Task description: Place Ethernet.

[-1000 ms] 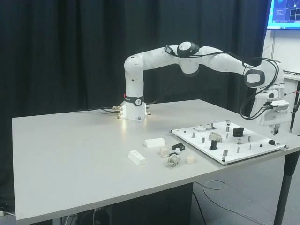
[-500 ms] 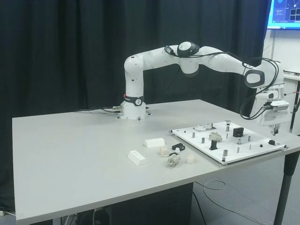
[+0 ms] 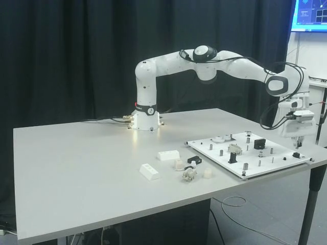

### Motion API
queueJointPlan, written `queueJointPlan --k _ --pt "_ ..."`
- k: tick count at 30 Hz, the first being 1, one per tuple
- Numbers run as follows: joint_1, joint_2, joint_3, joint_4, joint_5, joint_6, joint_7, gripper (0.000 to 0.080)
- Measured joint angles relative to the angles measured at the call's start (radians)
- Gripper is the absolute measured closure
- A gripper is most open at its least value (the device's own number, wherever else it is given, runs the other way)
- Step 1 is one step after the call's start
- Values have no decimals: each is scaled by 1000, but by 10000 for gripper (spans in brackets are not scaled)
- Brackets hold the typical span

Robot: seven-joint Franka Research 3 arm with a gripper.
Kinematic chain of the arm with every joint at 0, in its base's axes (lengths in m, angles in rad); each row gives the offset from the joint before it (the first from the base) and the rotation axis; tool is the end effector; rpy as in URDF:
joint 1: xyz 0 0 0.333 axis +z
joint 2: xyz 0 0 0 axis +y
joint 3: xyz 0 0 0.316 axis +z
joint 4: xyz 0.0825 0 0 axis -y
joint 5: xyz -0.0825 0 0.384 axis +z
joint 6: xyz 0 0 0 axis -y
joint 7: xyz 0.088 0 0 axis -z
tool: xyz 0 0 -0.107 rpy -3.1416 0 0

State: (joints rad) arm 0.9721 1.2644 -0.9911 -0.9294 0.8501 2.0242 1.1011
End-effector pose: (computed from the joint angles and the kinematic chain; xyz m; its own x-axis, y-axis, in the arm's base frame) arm 0.7037 0.3840 0.2539 0.6361 -0.7472 0.1926 -0.7367 -0.6624 -0.1363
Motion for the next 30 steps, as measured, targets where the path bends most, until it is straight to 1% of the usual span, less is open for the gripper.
queueJointPlan --k 6,11,16,26,30 --pt "-14 0 -4 0 -34 -15 37 723" --pt "-26 0 -19 0 -55 -42 57 723" --pt "-36 0 -44 0 -75 -83 85 723" --pt "-54 0 -111 -3 -111 -187 148 723" --pt "-64 0 -132 -8 -120 -219 157 723"
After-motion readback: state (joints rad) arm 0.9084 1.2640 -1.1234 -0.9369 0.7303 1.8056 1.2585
